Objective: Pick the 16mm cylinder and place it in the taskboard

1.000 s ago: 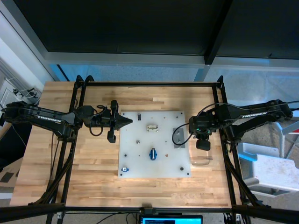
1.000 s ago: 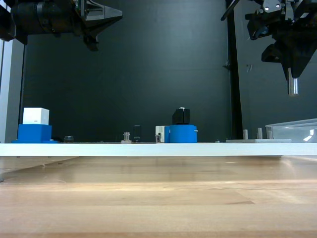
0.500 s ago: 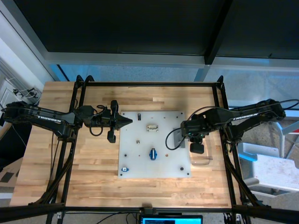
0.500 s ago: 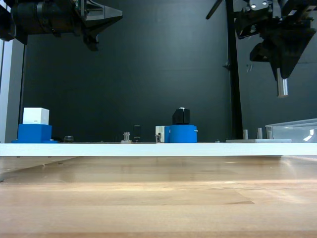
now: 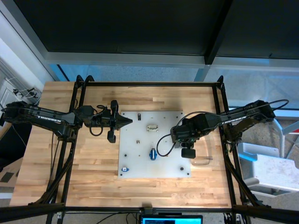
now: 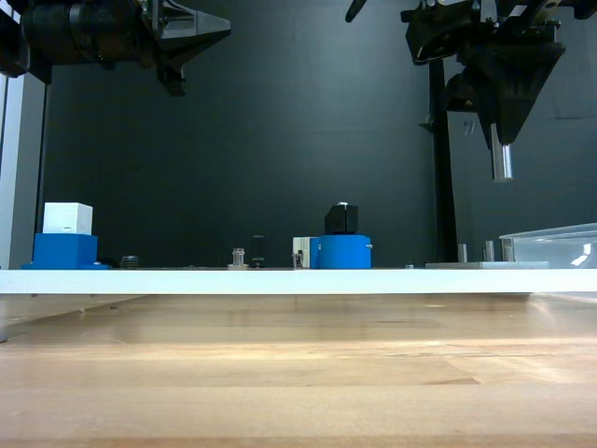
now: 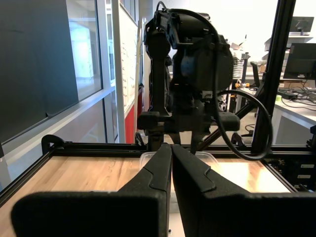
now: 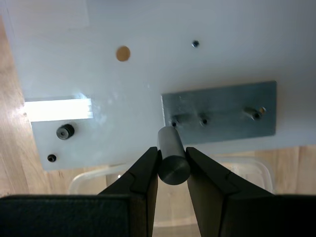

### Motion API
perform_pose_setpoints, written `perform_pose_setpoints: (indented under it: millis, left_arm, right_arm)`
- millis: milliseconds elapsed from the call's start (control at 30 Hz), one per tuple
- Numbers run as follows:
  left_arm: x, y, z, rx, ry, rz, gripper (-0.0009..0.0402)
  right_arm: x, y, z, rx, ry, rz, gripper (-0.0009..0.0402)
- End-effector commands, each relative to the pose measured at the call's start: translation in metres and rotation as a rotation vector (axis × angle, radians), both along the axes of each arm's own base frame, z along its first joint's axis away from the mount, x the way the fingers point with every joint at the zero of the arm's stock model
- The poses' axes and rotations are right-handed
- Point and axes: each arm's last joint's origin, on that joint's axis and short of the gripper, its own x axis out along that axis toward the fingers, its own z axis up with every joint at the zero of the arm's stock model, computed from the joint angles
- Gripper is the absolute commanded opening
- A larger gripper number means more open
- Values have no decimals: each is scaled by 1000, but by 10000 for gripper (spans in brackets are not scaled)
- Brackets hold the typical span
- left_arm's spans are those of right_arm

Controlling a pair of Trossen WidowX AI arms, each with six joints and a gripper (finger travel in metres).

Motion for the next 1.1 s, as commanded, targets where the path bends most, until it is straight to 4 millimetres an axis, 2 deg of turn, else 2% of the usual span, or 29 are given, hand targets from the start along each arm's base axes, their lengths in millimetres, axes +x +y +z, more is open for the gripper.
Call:
perform_pose_setpoints:
  millis: [33,433,733,1100]
  left_arm:
    - [0,0,0,0,0,0,0]
    - [0,0,0,0,0,0,0]
    - [0,0,0,0,0,0,0]
    - [0,0,0,0,0,0,0]
  right_arm:
    - [7,3,-3,1,-2,3,43]
    - [33,17,-9,-3,14,25,43]
    - [40,27,-14,-4,7,20,43]
    - [58,37,-25,-4,18,18,43]
